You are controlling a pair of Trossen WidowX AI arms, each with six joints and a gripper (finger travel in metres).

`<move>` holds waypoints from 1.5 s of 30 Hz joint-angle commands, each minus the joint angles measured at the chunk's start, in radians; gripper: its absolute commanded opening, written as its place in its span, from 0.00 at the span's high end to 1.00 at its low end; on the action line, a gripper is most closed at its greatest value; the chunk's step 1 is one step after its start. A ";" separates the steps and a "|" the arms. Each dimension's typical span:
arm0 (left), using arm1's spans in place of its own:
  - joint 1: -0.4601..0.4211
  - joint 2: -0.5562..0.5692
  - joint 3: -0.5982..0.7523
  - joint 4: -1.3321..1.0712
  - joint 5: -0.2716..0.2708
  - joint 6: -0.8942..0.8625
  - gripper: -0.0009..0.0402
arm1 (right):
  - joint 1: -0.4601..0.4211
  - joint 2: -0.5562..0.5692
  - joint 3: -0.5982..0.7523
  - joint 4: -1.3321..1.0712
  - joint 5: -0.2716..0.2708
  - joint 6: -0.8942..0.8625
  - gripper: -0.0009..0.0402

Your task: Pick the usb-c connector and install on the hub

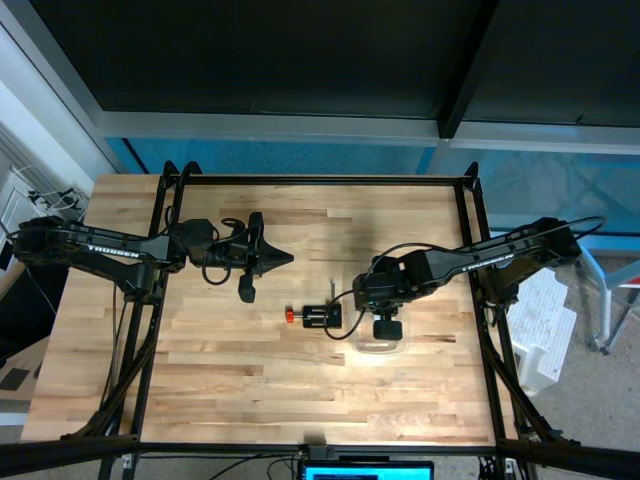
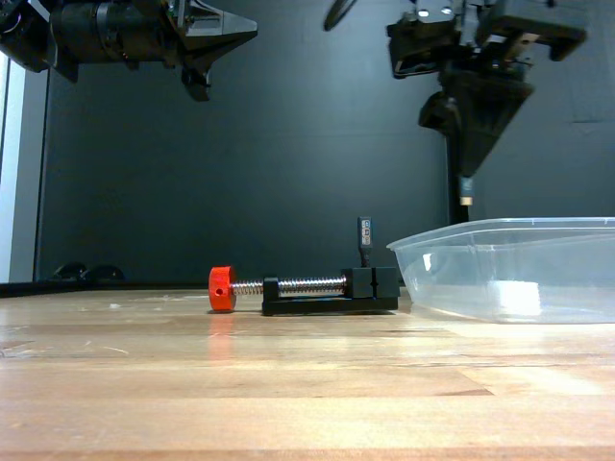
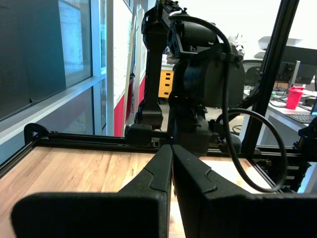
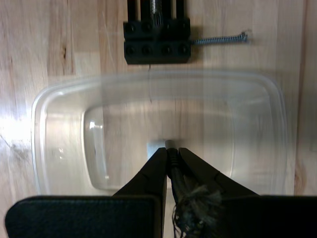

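Pale wooden planks form the tabletop (image 1: pixel 200 350), which is bounded by a black frame (image 1: pixel 160 300) with a dark wall behind it. Near the middle of the table lies a small black vise (image 1: pixel 318 318) with a red knob (image 1: pixel 290 315) on the end of its screw, pointing toward the left arm. The low view shows the hub (image 2: pixel 364 235), a small dark piece, standing upright in the vise at the end away from the knob. Just beside that end, on the near side, sits 1 clear plastic container (image 1: pixel 360 349). The right gripper (image 1: pixel 387 328) hangs above this container and points straight down. Its fingers (image 4: pixel 158 166) are pinched together on the usb-c connector (image 4: pixel 170 145), and the connector's metal tip pokes out below the fingertips. From table height the usb-c connector (image 2: pixel 466 199) hangs just above the container's rim (image 2: pixel 500 226), not touching it, and well apart from the hub. A black braided cable (image 4: pixel 190 198) runs back from the connector between the fingers. The left gripper (image 1: pixel 285 257) is held high over the left half of the table, well away from the vise, and points horizontally toward the right arm. Its 2 fingers (image 3: pixel 158 171) are pressed flat against each other with nothing between them.
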 commanded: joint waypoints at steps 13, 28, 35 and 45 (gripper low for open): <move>0.000 0.000 0.000 0.000 0.000 0.000 0.98 | -0.008 0.157 0.179 -0.031 0.001 -0.003 0.98; 0.000 0.000 0.000 0.000 0.000 0.000 0.98 | -0.018 0.262 0.313 -0.064 0.002 -0.031 0.98; 0.000 0.000 0.000 0.000 0.000 0.000 0.98 | -0.021 0.300 0.362 -0.069 0.003 -0.046 0.98; 0.000 0.000 0.000 0.000 0.000 0.000 0.98 | -0.025 0.327 0.386 -0.069 0.003 -0.051 0.98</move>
